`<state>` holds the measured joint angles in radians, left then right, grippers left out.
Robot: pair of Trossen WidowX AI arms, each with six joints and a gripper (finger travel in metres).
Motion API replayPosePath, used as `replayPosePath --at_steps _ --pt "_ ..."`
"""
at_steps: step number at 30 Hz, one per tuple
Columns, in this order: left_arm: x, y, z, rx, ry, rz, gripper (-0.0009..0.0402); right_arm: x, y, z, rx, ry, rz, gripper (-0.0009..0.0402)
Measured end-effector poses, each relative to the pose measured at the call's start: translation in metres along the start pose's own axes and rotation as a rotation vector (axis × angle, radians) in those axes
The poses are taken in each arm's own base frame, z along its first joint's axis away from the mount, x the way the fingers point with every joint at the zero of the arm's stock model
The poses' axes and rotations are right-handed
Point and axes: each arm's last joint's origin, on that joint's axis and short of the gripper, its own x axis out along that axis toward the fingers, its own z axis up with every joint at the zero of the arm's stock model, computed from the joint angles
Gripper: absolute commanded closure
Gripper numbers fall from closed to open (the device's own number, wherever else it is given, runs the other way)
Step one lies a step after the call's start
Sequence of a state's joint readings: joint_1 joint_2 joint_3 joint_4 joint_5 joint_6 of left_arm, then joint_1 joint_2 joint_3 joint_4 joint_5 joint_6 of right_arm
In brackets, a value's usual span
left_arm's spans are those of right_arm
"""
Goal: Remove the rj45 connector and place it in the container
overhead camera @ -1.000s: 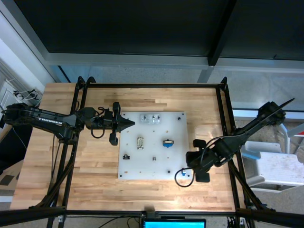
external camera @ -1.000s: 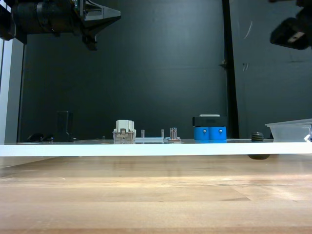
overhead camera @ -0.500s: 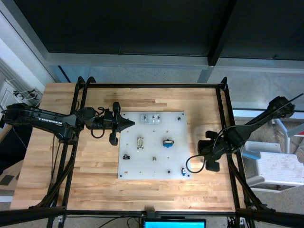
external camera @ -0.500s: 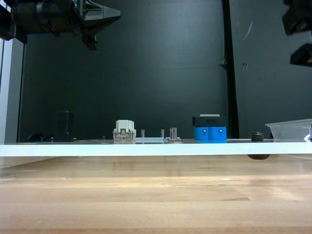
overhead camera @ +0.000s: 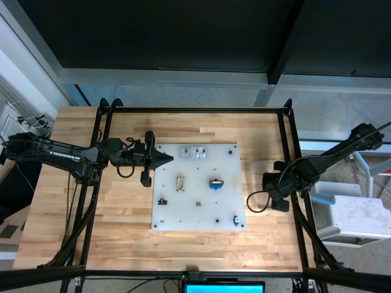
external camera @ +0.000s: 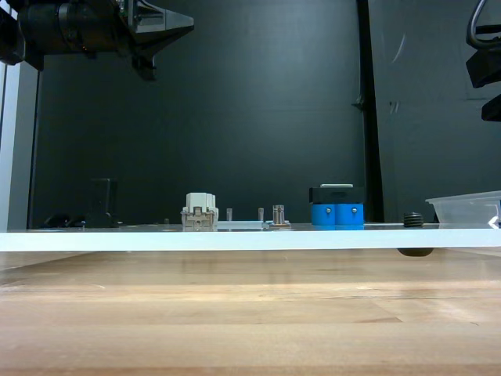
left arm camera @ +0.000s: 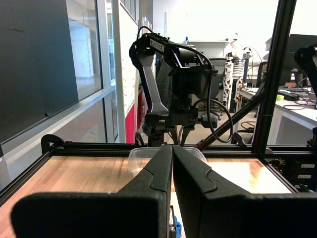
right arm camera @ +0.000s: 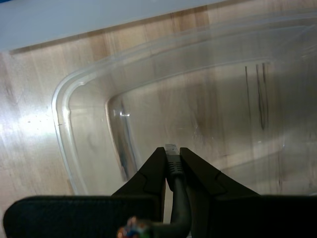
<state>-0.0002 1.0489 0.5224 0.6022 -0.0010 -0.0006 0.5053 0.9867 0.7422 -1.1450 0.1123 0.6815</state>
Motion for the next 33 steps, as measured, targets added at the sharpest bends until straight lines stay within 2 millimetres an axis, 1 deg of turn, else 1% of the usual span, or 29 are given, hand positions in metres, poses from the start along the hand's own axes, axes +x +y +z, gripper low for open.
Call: replayPosePath --at_steps 12,26,33 --pt "0.0000 0.0000 0.0000 0.000 0.000 0.000 0.0392 0.0003 0.0003 0.0002 -0.006 0.001 0.001 0.0388" --pt "0.0000 0.0000 0.0001 0.000 0.000 0.000 0.0392 0.0004 -0.0001 -0.0002 0.028 0.005 -0.004 0.0270" --pt "0.0000 0.0000 0.0000 0.000 0.000 0.000 0.0392 0.0004 -0.0010 -0.0013 0.026 0.017 -0.014 0.0226"
